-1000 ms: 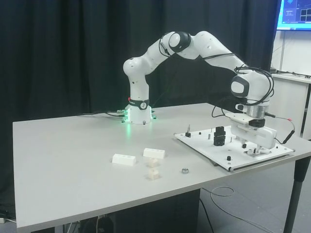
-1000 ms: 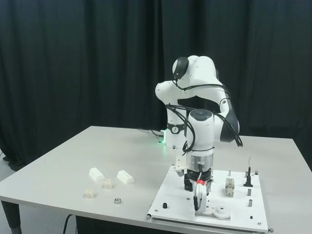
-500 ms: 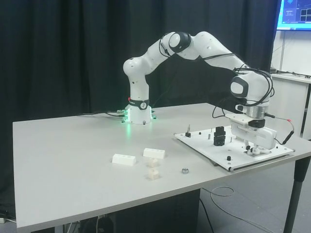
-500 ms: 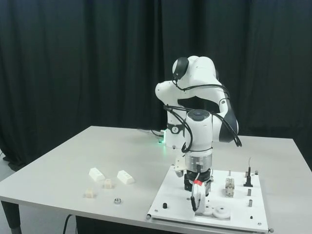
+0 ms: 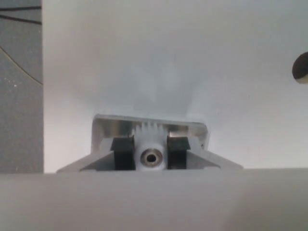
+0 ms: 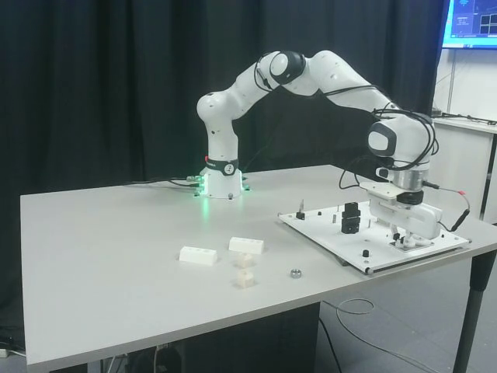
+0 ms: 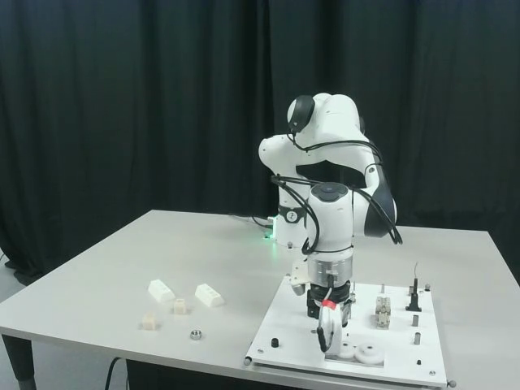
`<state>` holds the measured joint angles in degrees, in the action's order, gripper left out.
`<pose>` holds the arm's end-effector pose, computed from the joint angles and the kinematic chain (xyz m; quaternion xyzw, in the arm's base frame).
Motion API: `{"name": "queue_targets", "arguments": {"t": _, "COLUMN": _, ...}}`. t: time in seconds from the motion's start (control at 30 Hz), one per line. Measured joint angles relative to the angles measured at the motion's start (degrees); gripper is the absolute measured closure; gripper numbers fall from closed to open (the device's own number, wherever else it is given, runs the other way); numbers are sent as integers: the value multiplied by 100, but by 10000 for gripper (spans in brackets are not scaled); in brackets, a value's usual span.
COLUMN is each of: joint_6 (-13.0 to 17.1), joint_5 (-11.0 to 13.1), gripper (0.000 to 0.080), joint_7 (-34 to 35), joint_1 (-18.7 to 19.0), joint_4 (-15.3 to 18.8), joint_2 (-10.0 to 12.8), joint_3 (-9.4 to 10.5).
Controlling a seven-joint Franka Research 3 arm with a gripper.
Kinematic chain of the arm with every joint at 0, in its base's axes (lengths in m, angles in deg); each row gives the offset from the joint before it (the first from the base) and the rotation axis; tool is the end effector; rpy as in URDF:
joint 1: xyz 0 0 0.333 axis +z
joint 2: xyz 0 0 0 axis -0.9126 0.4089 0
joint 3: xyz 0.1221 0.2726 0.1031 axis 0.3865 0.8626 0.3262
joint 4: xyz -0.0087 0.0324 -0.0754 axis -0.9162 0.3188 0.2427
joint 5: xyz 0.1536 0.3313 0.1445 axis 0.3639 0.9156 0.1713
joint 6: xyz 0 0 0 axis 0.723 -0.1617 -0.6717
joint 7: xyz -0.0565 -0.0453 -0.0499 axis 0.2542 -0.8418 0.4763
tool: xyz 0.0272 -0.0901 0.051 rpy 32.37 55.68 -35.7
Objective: Remove small gear.
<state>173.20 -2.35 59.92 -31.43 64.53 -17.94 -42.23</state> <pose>0.7159 0.1993 0.2211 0.4468 -0.8945 -0.0112 0.0071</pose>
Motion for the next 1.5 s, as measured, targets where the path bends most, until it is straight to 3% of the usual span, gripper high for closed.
{"name": "queue_targets", "arguments": {"t": 0.93, "joint_6": -9, "joint_5": -7, "gripper": 666, "joint_7": -8, "joint_1": 220, "joint_4": 1, "joint_2": 60, "joint_3": -239}}
{"name": "queue_targets", "arguments": {"t": 1.5, "joint_6": -9, "joint_5": 32, "gripper": 666, "joint_7": 325, "joint_1": 236, "joint_4": 7, "joint_2": 69, "joint_3": -270}}
